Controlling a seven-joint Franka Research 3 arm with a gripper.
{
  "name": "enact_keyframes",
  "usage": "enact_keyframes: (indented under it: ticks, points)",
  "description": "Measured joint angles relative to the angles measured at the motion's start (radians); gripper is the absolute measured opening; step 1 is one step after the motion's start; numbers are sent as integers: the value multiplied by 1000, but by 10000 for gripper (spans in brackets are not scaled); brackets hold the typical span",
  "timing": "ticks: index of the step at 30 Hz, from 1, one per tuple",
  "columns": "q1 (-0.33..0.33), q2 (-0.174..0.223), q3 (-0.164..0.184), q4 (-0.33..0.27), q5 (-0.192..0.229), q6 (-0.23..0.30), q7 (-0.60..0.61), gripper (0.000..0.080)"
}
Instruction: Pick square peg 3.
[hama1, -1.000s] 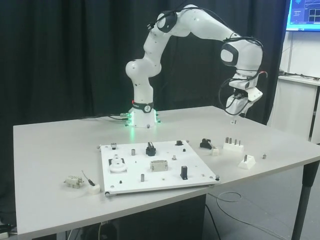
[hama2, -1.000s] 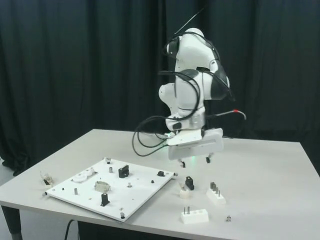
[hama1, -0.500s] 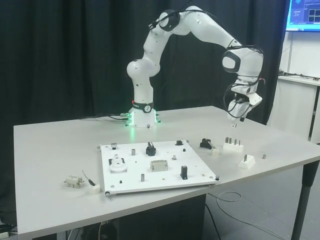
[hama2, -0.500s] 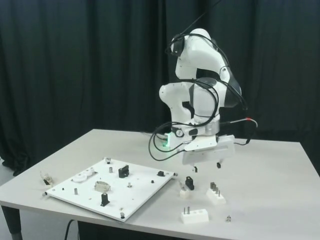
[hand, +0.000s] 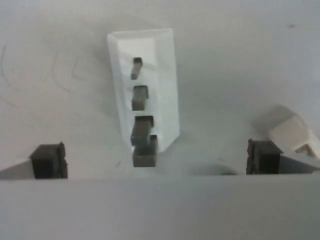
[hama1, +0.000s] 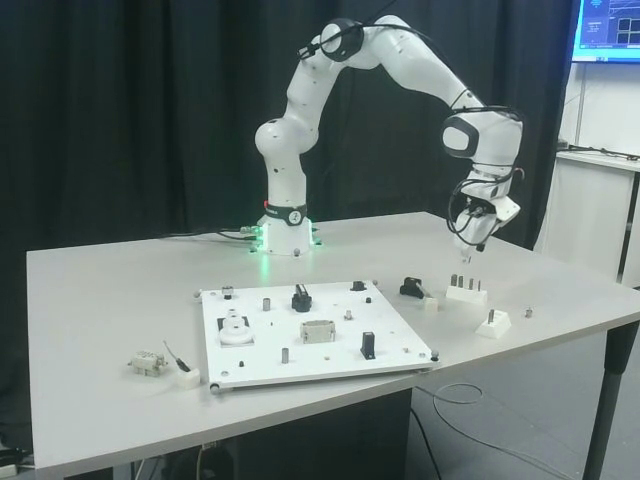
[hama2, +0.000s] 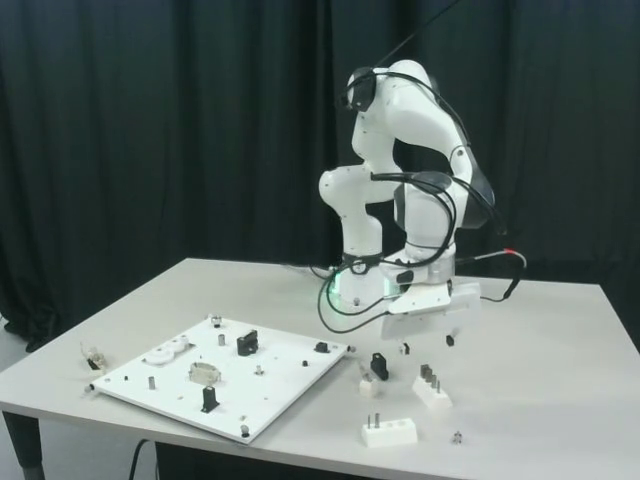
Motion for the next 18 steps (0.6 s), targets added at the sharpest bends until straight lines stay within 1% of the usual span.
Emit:
enact_keyframes:
  ticks: [6, 18]
  points:
    - [20, -2, 0, -45, -4, 50, 0, 800]
    - [41, -18, 1, -126, -27, 145, -9, 800]
